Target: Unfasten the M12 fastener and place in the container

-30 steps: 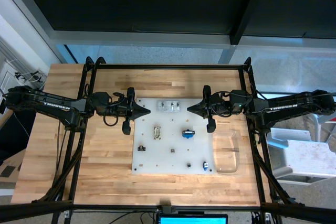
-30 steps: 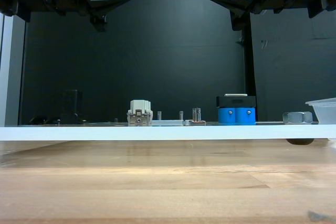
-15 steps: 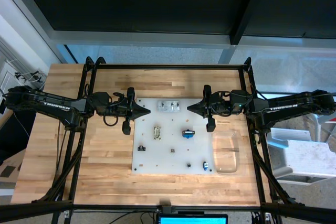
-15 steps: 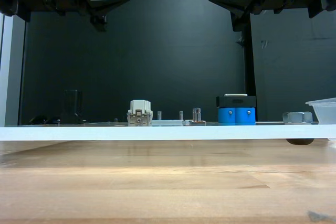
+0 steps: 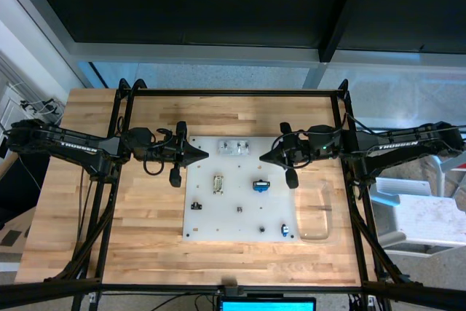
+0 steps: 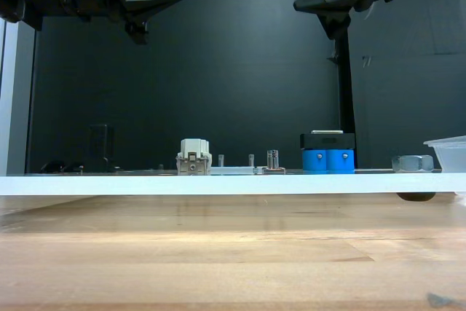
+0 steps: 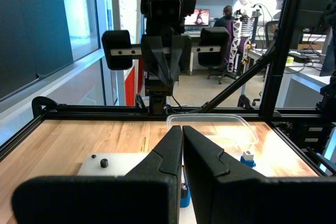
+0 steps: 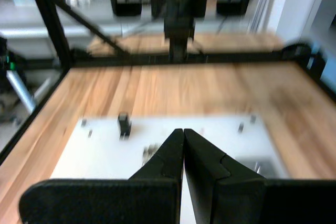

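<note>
Two arms reaching inward over the table (image 5: 145, 202), both held well above the white board (image 5: 218, 216). Left gripper (image 5: 206, 155) over the board's far left edge, level, fingers pressed together on nothing. Right gripper (image 5: 261, 156) facing it from the other side, over the board's far part, tip tilted slightly downward, fingers likewise closed and empty. M12 fastener (image 5: 286, 231) at the board's near right edge, just beside the container (image 5: 331, 209) and not inside it; probably seated on its stud, though too small to confirm. Blue block (image 5: 261, 186) mid-board, between grippers and fastener. Both grippers well apart from the fastener.
</note>
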`<action>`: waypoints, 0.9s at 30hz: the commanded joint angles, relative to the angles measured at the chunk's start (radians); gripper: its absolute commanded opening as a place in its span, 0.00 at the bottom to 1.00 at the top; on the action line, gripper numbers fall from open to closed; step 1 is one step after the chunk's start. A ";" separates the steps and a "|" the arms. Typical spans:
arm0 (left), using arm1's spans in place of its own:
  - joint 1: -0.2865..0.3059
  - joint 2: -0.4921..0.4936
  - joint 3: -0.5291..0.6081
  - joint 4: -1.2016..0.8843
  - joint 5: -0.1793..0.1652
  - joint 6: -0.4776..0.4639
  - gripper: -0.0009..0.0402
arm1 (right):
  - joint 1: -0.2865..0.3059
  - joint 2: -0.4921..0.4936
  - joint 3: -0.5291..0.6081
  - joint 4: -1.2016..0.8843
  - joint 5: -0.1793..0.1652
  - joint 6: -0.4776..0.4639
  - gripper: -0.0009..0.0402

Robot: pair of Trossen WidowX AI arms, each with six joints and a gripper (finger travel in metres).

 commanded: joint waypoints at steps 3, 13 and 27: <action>0.000 0.000 0.000 0.000 0.000 0.000 0.02 | 0.073 0.093 0.129 -0.247 0.073 0.072 0.02; 0.000 0.000 0.000 0.000 0.000 0.000 0.02 | 0.188 0.309 0.372 -0.577 0.117 0.304 0.02; 0.000 0.000 0.000 0.000 0.000 0.000 0.02 | 0.298 0.606 0.723 -0.942 0.122 0.578 0.02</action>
